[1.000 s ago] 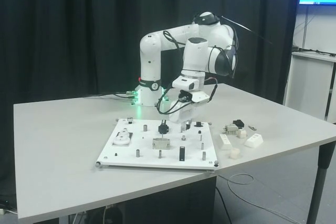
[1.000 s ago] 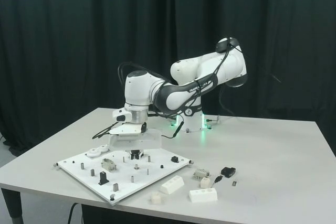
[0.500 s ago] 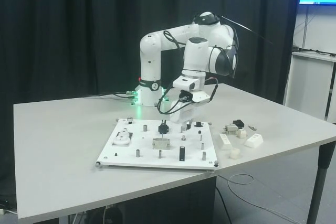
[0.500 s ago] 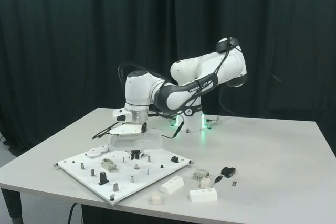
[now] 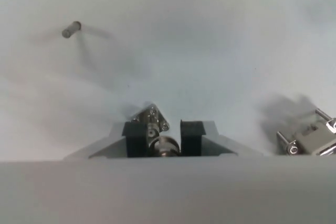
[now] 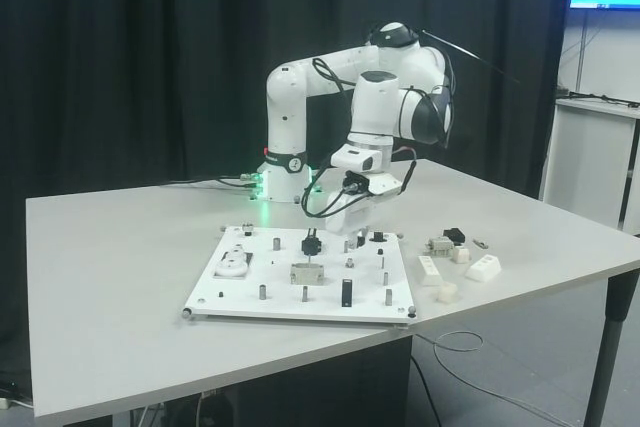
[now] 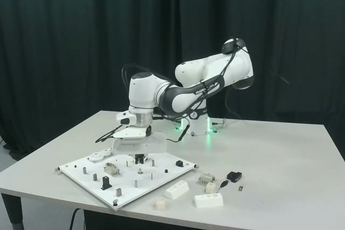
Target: Place BNC.
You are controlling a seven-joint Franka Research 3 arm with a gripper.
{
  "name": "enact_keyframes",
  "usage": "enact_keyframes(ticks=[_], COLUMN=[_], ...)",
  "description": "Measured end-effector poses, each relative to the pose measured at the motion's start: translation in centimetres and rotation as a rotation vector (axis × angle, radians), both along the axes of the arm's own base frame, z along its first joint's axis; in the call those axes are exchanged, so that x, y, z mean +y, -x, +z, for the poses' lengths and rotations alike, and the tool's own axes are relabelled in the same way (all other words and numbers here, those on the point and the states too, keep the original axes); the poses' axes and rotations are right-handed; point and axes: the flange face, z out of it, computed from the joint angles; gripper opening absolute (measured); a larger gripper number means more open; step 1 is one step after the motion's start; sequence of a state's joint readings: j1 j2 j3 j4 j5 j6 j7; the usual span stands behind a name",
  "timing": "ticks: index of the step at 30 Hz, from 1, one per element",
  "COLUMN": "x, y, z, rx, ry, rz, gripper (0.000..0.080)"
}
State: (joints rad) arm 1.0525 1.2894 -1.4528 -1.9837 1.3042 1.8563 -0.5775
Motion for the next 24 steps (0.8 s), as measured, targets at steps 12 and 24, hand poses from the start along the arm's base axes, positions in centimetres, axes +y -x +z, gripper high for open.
enact_keyframes(ticks=[12,24], x=[1.9,7.6], y=[-0.8,-2.4], z=[0.4,1.1], rx=[-0.018,-0.025], ry=[-0.015,-0.050], rz=[-0.049,-0.091], gripper=[0.0126,0.0126])
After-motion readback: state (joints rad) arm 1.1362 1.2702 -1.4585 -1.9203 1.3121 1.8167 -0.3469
